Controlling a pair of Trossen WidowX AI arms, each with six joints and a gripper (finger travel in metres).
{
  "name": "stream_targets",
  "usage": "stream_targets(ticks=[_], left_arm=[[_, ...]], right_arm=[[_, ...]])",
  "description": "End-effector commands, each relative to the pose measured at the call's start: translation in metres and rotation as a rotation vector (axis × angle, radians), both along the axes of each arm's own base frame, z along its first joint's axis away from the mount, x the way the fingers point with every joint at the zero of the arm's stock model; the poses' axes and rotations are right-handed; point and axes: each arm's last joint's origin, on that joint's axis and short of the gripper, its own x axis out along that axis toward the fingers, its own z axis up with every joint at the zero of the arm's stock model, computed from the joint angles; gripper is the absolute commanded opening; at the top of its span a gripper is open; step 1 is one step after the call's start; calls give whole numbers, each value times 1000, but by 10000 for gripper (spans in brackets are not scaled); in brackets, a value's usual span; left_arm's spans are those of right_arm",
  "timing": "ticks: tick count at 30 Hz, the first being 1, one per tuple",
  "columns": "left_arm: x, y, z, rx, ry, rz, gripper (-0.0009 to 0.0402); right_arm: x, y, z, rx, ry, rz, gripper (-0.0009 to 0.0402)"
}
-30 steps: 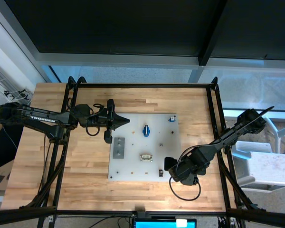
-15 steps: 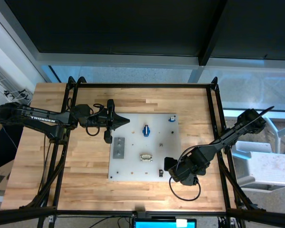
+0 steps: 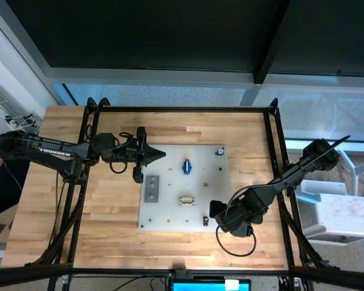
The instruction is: Pick the 16mm bar and place in it's hole on the taskboard
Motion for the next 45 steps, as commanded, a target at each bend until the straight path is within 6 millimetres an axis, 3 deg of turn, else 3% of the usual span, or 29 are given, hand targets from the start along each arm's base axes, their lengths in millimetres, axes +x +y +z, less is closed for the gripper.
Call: stream_targets(ticks=[1, 45], left_arm=[[0, 0, 0, 0, 0, 0, 0], [0, 0, 0, 0, 0, 0, 0]], right_arm=[[0, 0, 0, 1, 1, 1, 208], [-1, 0, 0, 3, 11, -33, 208]])
